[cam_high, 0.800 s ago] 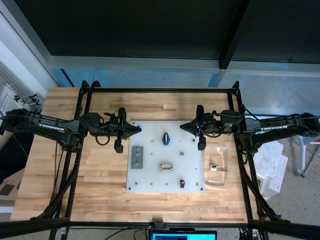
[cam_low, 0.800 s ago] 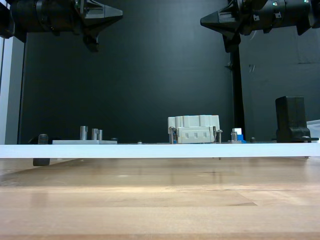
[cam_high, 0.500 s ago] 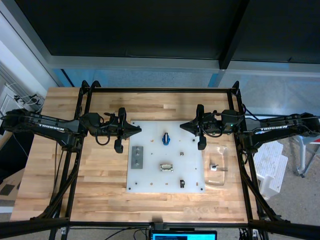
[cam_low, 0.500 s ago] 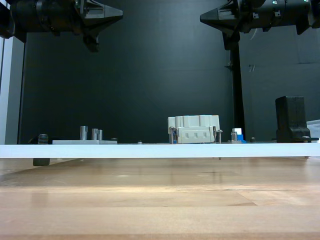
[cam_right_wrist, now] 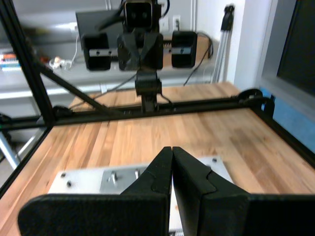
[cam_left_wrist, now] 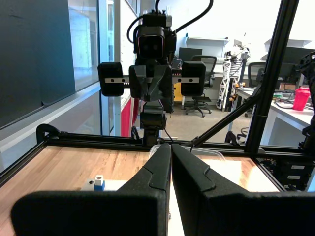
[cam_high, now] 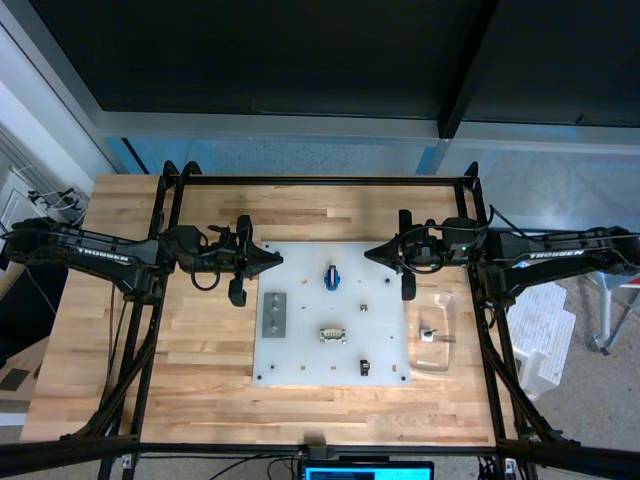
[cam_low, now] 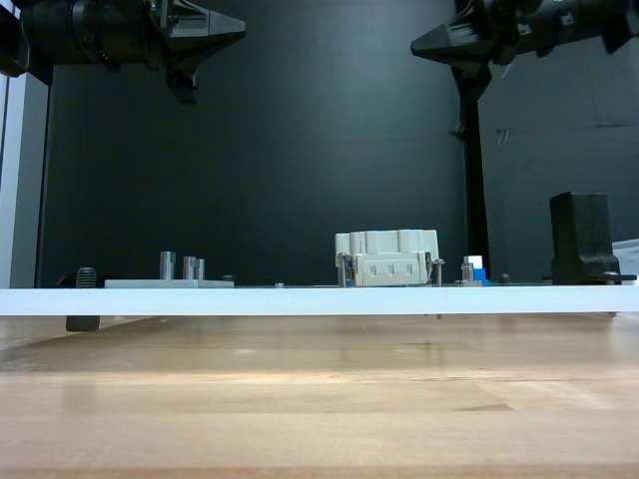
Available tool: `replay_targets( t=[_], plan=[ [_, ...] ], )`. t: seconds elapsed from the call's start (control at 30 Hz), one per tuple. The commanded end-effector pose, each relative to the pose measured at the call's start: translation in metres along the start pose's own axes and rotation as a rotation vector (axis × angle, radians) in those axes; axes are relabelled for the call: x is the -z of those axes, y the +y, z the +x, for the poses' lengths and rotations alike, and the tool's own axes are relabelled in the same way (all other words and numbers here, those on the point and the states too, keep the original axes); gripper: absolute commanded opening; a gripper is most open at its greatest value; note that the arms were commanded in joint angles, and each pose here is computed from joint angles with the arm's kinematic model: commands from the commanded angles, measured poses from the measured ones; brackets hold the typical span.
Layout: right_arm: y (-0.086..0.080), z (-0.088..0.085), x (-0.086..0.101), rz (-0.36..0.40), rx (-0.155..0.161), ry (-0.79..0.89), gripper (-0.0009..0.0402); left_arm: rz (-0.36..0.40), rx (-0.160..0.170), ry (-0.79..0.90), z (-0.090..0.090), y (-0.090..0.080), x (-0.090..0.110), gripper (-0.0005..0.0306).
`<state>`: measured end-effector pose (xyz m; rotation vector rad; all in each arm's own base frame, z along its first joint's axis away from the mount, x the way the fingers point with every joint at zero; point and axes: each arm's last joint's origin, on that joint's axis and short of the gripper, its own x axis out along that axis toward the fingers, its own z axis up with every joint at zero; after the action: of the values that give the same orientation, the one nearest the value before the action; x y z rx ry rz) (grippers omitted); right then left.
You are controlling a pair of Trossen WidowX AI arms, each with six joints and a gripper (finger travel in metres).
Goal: Pick the USB connector and install on taskboard
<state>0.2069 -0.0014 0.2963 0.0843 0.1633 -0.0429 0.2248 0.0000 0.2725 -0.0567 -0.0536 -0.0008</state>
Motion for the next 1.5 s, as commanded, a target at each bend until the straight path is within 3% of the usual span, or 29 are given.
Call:
replay_targets(
  t=[0.03, 0.13, 0.33, 0.4, 0.57, 0.77, 0.93, 1.07, 1.5],
  plan=[
    [0.005, -0.009, -0.003, 0.006, 0.0, 0.062, 0.0, 0.0, 0.0, 0.0, 0.0, 0.0, 0.0, 0.0],
    [0.009, -0.017, -0.004, 0.021, 0.039, 0.149, 0.0, 0.0, 0.0, 0.0, 0.0, 0.0, 0.0, 0.0],
    [0.02, -0.029, -0.004, 0.048, 0.027, 0.262, 0.0, 0.0, 0.0, -0.001, 0.0, 0.0, 0.0, 0.0],
    [0.024, -0.033, -0.003, 0.05, 0.04, 0.295, 0.0, 0.0, 0.0, 0.0, 0.0, 0.0, 0.0, 0.0],
    [0.037, -0.042, 0.001, 0.06, 0.03, 0.396, 0.0, 0.0, 0.0, 0.0, 0.0, 0.0, 0.0, 0.0],
    [0.051, -0.056, 0.007, 0.052, 0.044, 0.488, 0.0, 0.0, 0.0, 0.0, 0.0, 0.0, 0.0, 0.0],
    [0.06, -0.068, 0.01, 0.058, 0.038, 0.567, 0.0, 0.0, 0.0, 0.0, 0.0, 0.0, 0.0, 0.0],
    [0.064, -0.076, 0.014, 0.06, 0.029, 0.628, 0.0, 0.0, 0.0, -0.001, 0.0, 0.0, 0.0, 0.0],
    [0.074, -0.097, 0.03, 0.085, 0.045, 0.794, 0.0, 0.0, 0.0, 0.0, 0.0, 0.0, 0.0, 0.0]
  ],
)
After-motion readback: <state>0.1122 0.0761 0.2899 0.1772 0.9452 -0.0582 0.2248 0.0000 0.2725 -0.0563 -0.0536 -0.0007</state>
